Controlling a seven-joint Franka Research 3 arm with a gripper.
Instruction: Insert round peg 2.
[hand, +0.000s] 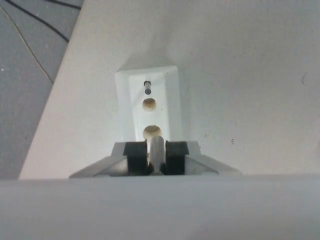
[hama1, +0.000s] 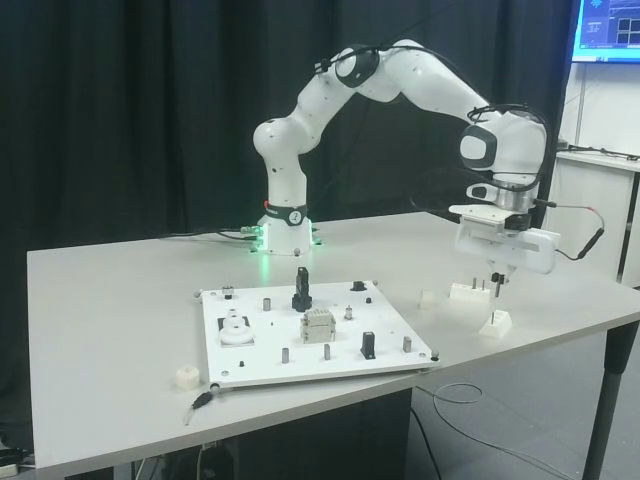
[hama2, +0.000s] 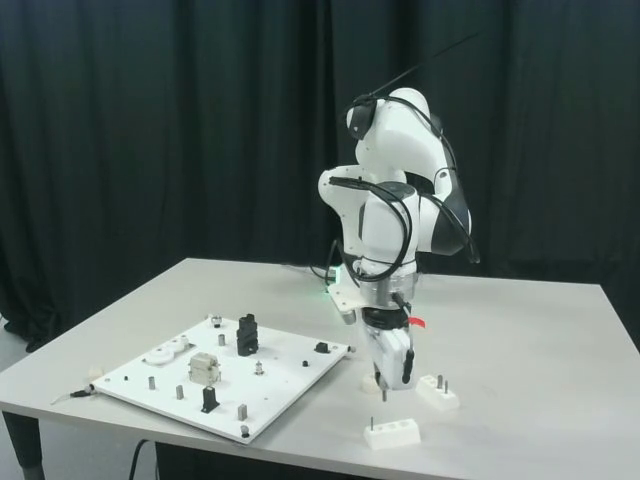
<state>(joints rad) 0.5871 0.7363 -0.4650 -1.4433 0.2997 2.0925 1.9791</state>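
Because the jaws are clamped on the peg (hand: 157, 152) above the white block (hand: 148, 107), any tilt could catch the peg on the hole (hand: 151, 132) rim and jam it.

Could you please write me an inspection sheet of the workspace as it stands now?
Surface: grey table, carrying a white square assembly board.
Job's things: grey round peg held above a white holder block with two open holes and one thin black pin.
Clutter: second white block with a pin; small white part near the board's corner.
Grippers: gripper jaws shut on the peg.
Cables: black cables on the floor; a cable along the arm's wrist.
Surroundings: black curtains behind the table.
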